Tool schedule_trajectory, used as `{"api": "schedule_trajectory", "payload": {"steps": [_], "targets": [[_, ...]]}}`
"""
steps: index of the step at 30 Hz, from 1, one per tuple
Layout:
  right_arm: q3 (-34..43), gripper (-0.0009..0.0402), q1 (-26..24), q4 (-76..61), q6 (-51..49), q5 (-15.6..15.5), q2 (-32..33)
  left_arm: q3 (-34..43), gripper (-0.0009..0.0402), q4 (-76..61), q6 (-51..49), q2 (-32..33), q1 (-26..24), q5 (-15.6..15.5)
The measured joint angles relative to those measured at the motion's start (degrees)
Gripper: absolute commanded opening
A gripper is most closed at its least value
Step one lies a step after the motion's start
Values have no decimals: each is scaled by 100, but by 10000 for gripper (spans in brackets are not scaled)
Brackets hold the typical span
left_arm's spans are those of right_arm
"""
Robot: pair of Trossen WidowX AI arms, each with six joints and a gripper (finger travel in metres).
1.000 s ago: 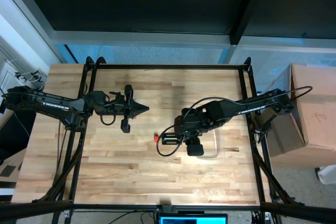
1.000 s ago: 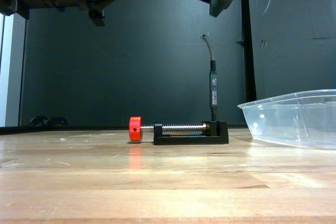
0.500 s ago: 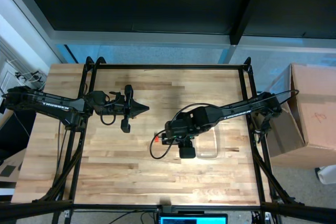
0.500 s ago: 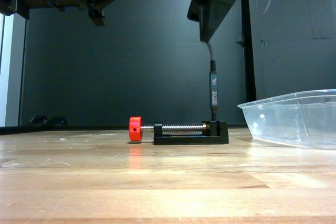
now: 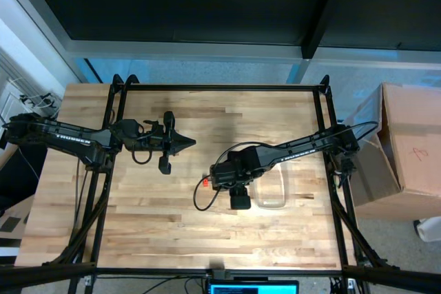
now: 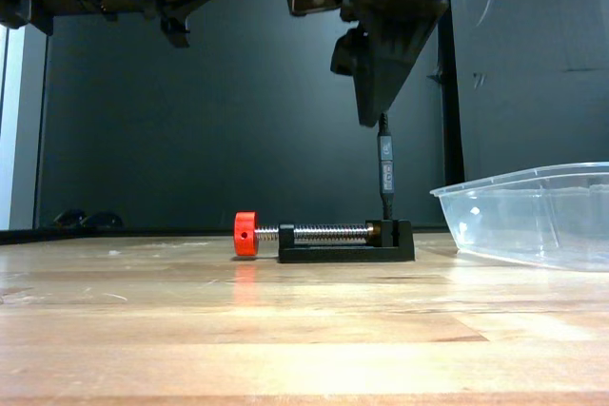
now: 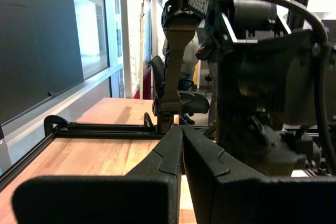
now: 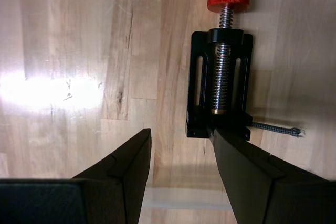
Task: Remove the USB-C connector from the USB-C receptacle and place in the container
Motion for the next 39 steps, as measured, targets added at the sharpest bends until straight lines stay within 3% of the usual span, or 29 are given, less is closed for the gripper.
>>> {"api": "schedule_trajectory", "payload": {"steps": [9,24,39], "targets": [[-70,152,-26,170,7,42,149,0,0,2,-2,0,0,0],[-341,-3,-42,365,133,55,149,-2,0,2,0,0,0,-2],[-348,0,-35,389,227,42,151,0,0,2,0,0,0,0]]}}
